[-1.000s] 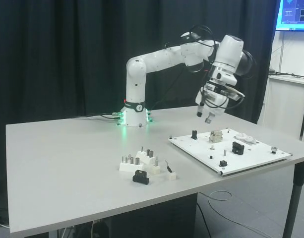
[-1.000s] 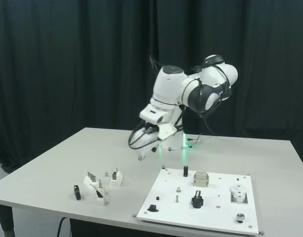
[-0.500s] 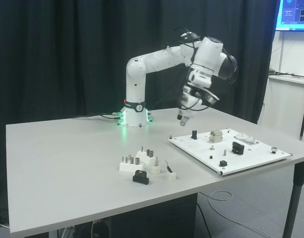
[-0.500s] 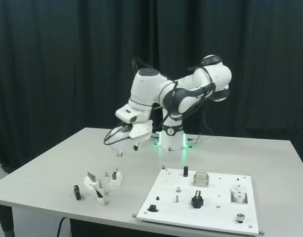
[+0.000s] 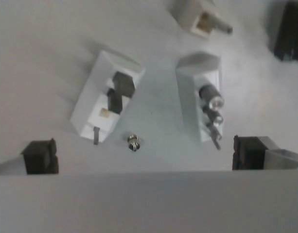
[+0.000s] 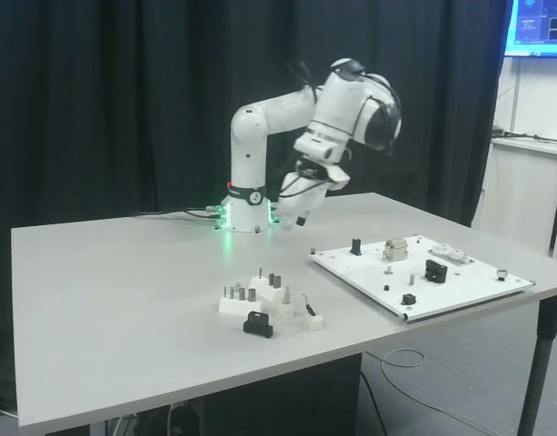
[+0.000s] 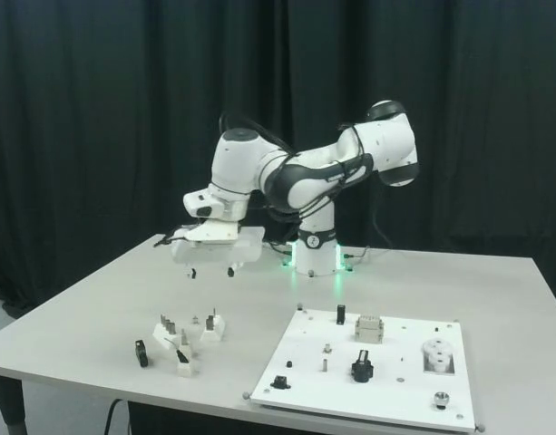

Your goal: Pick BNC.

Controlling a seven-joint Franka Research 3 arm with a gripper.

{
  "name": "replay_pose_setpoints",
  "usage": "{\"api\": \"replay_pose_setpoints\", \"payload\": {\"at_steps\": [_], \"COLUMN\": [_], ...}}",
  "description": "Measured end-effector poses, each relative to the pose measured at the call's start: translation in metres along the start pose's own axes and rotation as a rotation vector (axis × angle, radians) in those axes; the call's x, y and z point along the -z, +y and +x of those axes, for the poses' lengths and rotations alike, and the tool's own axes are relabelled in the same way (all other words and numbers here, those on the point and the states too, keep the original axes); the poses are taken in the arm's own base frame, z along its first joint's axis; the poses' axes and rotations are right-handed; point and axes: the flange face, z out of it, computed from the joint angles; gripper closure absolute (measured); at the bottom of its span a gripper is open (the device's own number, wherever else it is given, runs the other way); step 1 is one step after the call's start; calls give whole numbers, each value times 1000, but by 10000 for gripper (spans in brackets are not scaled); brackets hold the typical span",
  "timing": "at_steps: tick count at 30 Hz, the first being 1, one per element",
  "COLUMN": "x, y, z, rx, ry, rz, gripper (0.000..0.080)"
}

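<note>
Having swung over the holders [image 7: 182, 337]

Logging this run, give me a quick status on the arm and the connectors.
Gripper open, empty, high over the connector holders. Connectors sit untouched in their white blocks; can't tell which is the BNC. Nothing in the way below.

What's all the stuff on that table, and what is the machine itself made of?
Table: one, grey, holds everything.
Board: one, white, flat on the table beside the small parts, carrying several small black and grey fittings.
Part holders: a cluster of small white blocks with grey metal pins, near the table's front edge.
Black block: one, in front of the holders.
Curtain: black, behind.
Arm: one, white, green light at its base.
Gripper: one, above the holders, holding nothing.
</note>
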Motion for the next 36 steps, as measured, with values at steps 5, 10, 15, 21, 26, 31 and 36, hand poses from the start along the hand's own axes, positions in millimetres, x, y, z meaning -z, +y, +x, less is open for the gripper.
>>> {"api": "replay_pose_setpoints", "payload": {"at_steps": [5,10,15,21,26,31,36], "x": [-10,-16,-20,-21,-21,-23,-28], "y": [21,39,54,72,85,96,106], "z": [-11,-18,-22,-25,-27,-30,-34], "rx": [-68,-188,-373,-491,-567,-723,-867], "ry": [23,40,43,43,49,38,5], "rz": [12,10,3,3,14,47,103], "gripper": [3,3,3,3,3,3,3]}}
